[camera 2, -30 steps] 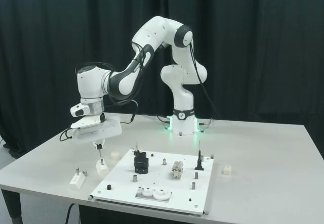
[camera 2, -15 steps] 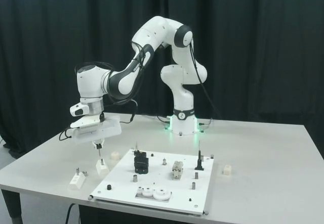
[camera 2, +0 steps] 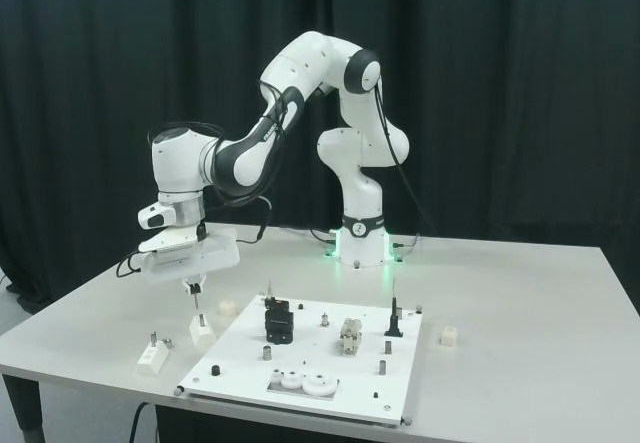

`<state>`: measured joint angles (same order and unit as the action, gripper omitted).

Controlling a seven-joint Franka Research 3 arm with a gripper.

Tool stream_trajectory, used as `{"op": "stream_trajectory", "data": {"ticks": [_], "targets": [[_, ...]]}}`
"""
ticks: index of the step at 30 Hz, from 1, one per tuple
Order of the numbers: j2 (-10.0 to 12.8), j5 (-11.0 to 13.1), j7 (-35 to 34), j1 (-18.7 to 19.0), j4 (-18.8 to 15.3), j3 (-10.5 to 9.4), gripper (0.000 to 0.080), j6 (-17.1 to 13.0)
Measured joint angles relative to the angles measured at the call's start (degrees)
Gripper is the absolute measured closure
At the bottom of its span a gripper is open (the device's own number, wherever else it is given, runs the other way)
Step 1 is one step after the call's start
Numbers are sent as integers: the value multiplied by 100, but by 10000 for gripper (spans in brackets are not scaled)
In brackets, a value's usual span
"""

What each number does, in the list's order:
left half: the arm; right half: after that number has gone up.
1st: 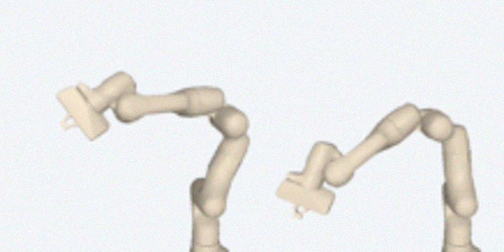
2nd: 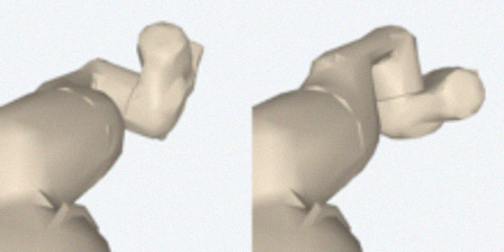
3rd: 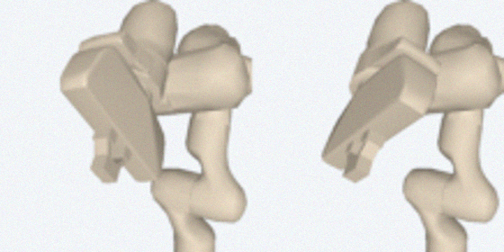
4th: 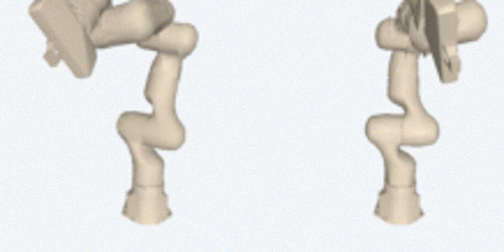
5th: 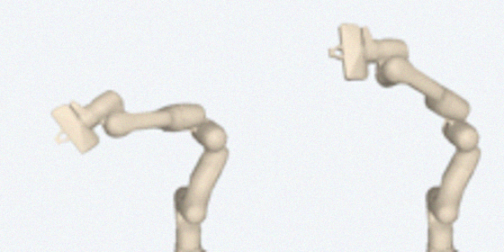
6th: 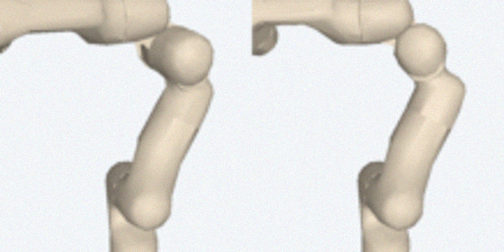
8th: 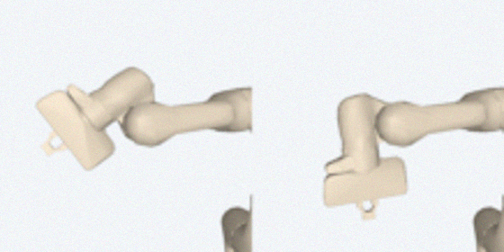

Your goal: Insert square peg 1.

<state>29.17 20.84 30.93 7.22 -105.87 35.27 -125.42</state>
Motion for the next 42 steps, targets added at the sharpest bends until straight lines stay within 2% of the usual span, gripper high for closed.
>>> {"op": "stream_trajectory", "data": {"ticks": [11,21,30,42], "targets": [[-149,-78,0,16,0,0,779,157],[-521,-284,-41,125,-3,0,779,530],[-907,-332,-193,344,-19,1,779,795],[-1262,-391,-354,808,-54,0,779,897]]}}
